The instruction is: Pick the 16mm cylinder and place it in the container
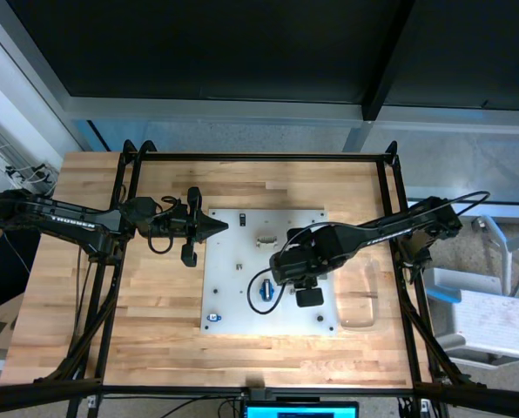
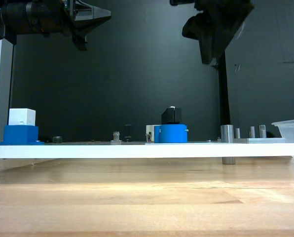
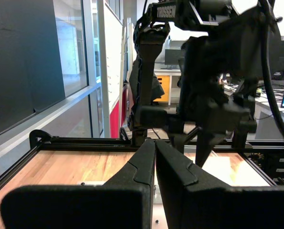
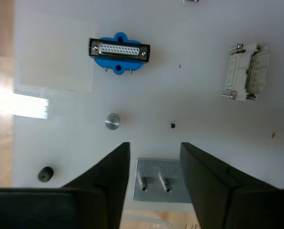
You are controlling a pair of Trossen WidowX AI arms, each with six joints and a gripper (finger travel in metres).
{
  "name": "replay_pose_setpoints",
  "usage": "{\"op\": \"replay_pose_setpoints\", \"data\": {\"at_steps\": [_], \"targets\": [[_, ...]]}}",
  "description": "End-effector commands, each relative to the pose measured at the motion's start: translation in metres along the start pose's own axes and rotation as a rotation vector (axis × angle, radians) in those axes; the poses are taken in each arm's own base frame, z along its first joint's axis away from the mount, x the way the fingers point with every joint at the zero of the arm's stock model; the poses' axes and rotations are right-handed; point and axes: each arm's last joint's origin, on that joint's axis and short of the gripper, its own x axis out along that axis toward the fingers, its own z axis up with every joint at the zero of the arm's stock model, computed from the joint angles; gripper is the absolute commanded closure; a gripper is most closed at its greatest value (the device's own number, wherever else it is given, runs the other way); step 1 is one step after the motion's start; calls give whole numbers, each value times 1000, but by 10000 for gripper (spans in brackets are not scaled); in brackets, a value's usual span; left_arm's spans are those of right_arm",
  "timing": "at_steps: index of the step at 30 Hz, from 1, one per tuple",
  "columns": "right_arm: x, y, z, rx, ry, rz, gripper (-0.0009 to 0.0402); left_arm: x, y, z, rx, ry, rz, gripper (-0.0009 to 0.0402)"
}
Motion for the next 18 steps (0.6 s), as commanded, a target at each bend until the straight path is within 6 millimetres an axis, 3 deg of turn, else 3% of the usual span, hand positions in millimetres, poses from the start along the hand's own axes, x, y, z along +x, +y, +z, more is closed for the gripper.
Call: {"op": "replay_pose_setpoints", "data": {"at_steps": [1,8,18], "targets": [[6,2,1,-3,17,-2,207,0,0,0,0,0,0,393],[24,6,-1,-16,58,-15,174,0,0,0,0,0,0,393],[51,17,-8,-32,65,-8,171,0,0,0,0,-1,0,393]]}}
